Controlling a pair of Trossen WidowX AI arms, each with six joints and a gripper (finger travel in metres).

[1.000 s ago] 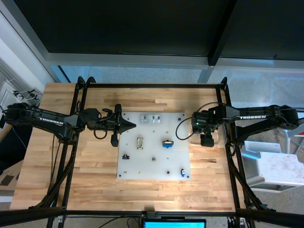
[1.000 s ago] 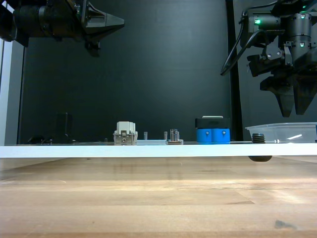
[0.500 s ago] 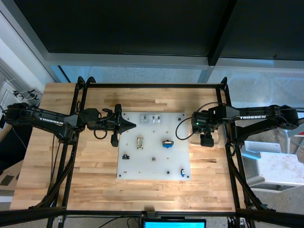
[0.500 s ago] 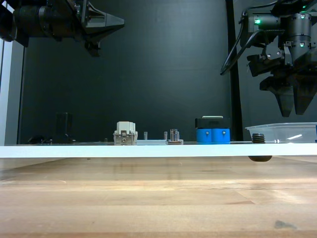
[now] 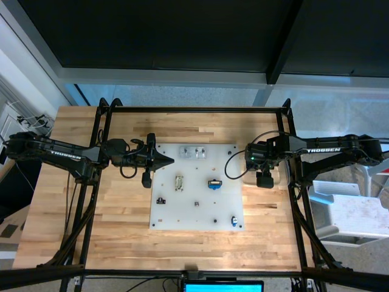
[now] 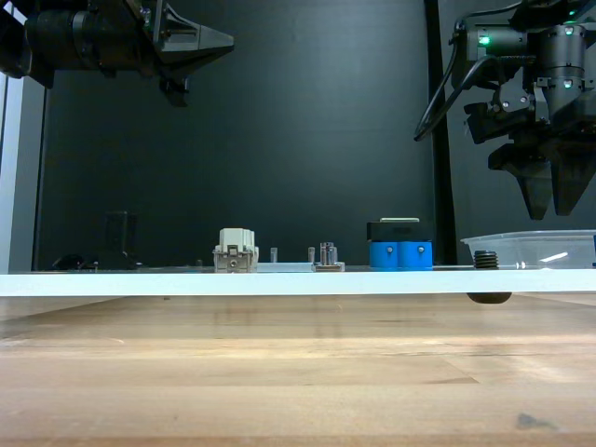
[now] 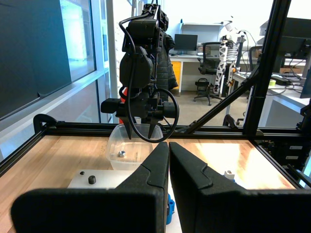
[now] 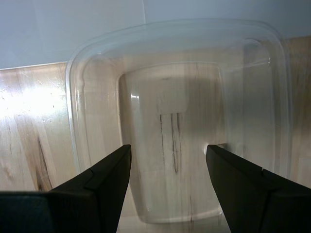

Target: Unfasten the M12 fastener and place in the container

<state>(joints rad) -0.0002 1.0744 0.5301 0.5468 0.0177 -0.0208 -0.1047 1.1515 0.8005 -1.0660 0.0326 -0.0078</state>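
Nothing has shifted in the past second: both arms hold the same poses, and the work looks all but finished. The jaws on the right (image 6: 551,214) hang open and empty, tips pointing down, directly above the clear tub (image 6: 531,250), which sits on the wooden surface (image 5: 109,231) just off the right edge of the white board (image 5: 182,210). Seen from the left wrist camera, a small silvery nut (image 7: 122,154) lies on the tub's floor, below those open jaws and slightly to one side of them. The right wrist camera looks straight down into the tub between the spread fingers but does not show the nut clearly.

Below and to the left of the open jaws, the black stud (image 6: 482,260) stands on the board with its ribs bare, which fits a nut already unscrewed and dropped. By that reading, only the arm's withdrawal remains.

The jaws on the left (image 6: 223,39) are closed on nothing, held high and well away to the left, pointing inward over the board's left edge. A blue block (image 6: 400,253), a thin silver post (image 6: 326,256) and a grey connector (image 6: 235,251) stand on the board between the two arms, all lower than either pair of jaws. Nothing blocks a straight lift away from the tub; its thin wall is the only thing close to the fingertips.
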